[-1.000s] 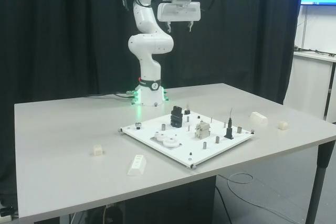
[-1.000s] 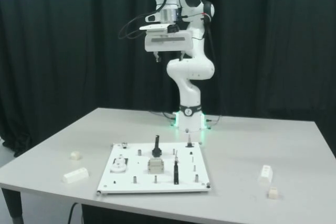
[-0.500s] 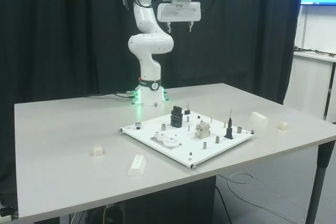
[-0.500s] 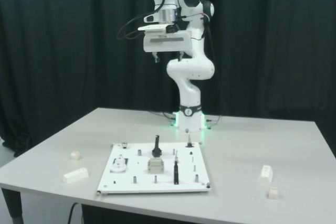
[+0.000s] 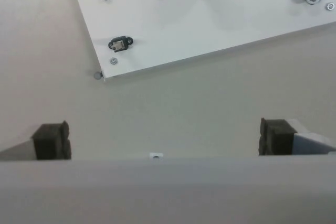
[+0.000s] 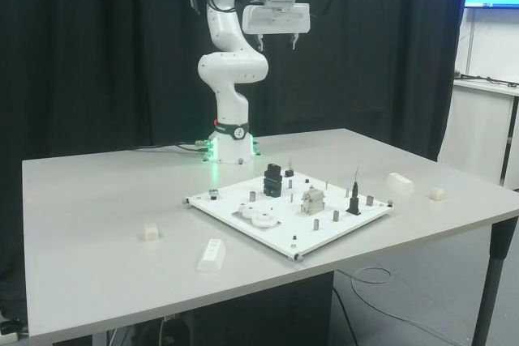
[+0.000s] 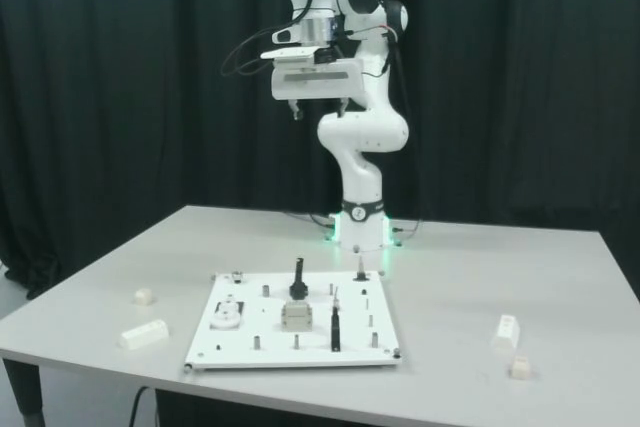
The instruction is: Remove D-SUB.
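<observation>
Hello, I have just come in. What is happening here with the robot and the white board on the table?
The white robot arm is holding nothing. Its gripper hangs high above the grey table, fingers open and empty, close to the arm's base. The flat white board with small mounted parts lies on the table in front of the base, untouched. A few small white blocks lie loose on the table around the board. Nothing has been removed yet.
</observation>
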Robot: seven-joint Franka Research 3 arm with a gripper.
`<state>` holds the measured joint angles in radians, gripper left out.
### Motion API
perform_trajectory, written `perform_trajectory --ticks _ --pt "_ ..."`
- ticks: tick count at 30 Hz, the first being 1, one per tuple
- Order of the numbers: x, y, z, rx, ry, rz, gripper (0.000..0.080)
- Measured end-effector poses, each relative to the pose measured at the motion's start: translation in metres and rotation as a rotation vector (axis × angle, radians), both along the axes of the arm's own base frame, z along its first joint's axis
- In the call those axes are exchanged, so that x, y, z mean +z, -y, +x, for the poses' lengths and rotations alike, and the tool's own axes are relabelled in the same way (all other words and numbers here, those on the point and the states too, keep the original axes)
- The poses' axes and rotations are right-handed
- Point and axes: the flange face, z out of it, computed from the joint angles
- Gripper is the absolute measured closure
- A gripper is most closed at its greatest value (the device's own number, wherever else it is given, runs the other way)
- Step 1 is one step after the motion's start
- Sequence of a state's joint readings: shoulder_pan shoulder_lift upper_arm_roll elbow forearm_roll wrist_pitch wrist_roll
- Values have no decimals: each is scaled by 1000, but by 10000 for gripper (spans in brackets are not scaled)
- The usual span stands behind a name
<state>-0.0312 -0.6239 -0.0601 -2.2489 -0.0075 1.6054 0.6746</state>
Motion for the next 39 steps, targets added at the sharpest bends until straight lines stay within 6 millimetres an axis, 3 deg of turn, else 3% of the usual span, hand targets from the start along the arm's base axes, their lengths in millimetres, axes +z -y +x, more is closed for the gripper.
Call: perform_trajectory --ticks 22,39 --pt "-5 3 4 39 -17 -37 3" --pt "-40 7 34 99 -8 -58 3"
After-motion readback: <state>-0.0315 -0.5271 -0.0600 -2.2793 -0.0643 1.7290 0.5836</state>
